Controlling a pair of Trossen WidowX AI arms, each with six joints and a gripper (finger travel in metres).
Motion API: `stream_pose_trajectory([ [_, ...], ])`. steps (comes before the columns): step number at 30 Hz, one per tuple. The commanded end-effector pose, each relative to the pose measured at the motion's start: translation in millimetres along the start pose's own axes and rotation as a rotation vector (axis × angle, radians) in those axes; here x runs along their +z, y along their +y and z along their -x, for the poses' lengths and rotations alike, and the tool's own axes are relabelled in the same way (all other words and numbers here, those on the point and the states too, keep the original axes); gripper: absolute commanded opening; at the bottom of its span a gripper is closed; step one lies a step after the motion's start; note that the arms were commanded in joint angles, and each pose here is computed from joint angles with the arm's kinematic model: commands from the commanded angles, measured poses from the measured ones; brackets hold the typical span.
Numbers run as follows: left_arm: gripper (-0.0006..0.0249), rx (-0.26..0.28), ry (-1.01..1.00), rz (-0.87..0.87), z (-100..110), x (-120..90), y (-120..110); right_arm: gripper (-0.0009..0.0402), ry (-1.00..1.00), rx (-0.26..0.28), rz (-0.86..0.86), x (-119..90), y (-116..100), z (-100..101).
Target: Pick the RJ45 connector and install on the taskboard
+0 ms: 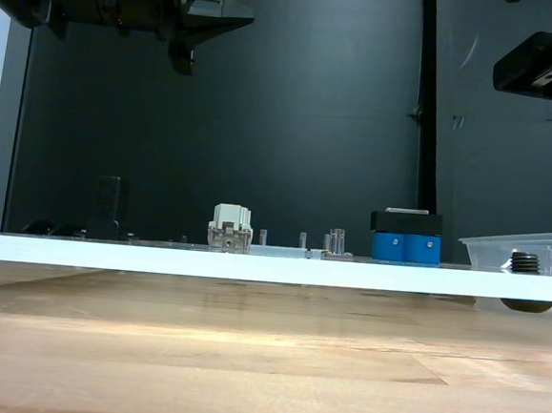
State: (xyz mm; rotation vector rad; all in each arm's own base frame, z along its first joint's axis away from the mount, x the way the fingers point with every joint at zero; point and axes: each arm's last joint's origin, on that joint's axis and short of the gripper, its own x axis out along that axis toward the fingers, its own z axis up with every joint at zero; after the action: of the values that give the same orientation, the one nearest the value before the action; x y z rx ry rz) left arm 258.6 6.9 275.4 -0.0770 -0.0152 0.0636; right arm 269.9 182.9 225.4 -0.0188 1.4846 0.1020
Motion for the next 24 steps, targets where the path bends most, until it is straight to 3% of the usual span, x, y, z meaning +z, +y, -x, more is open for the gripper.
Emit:
stream_pose_trajectory([
  [1, 0.0, 0.0, 0.0, 0.0, -0.1, -0.1, 0.0, 0.0, 0.0, 0.0, 0.001, 0.7, 0.4, -0.8],
  [10, 0.0, 0.0, 0.0, 0.0, 0.0, 0.0, 0.1, 0.0027, -0.018, 0.011, 0.0, 0.3, 0.2, 3.4],
  [17, 0.0, 0.0, 0.0, 0.0, -0.1, -0.1, 0.0, 0.0084, -0.03, 0.018, -0.003, 0.8, 0.5, 4.6],
  [24, 0.0, 0.001, 0.003, 0.0, -0.1, -0.3, 0.1, 0.0131, -0.087, 0.036, -0.025, -1.2, -2.1, 21.4],
])
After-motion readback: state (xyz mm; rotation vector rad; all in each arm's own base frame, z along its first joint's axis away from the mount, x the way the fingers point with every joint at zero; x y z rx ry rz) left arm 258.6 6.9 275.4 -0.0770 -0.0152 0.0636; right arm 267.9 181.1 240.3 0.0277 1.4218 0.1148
